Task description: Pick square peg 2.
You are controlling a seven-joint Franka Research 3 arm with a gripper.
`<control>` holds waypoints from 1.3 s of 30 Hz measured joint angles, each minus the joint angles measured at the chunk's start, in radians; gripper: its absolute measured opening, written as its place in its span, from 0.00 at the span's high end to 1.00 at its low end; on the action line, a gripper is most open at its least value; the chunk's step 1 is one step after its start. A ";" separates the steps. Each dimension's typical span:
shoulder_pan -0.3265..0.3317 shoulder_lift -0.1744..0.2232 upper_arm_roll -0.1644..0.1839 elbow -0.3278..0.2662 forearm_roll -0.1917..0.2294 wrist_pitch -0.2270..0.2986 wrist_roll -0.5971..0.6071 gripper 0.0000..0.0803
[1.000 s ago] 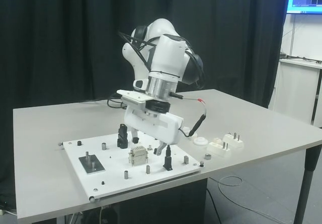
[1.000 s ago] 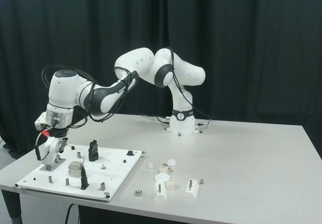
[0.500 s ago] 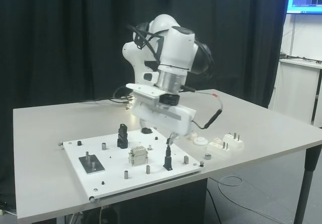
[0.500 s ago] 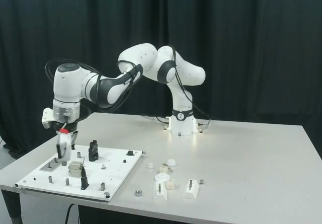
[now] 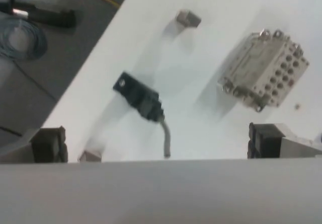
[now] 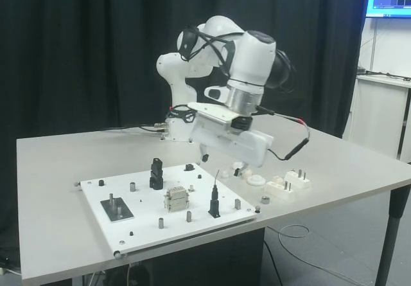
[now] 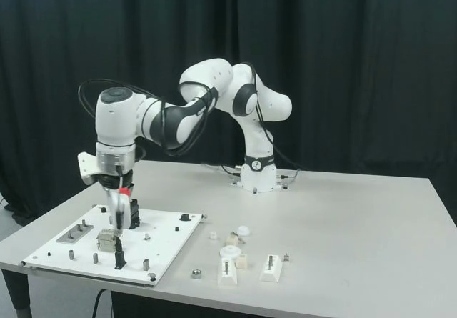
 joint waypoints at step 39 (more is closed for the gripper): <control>0.015 -0.017 0.230 -0.032 -0.372 -0.229 -0.139 0.00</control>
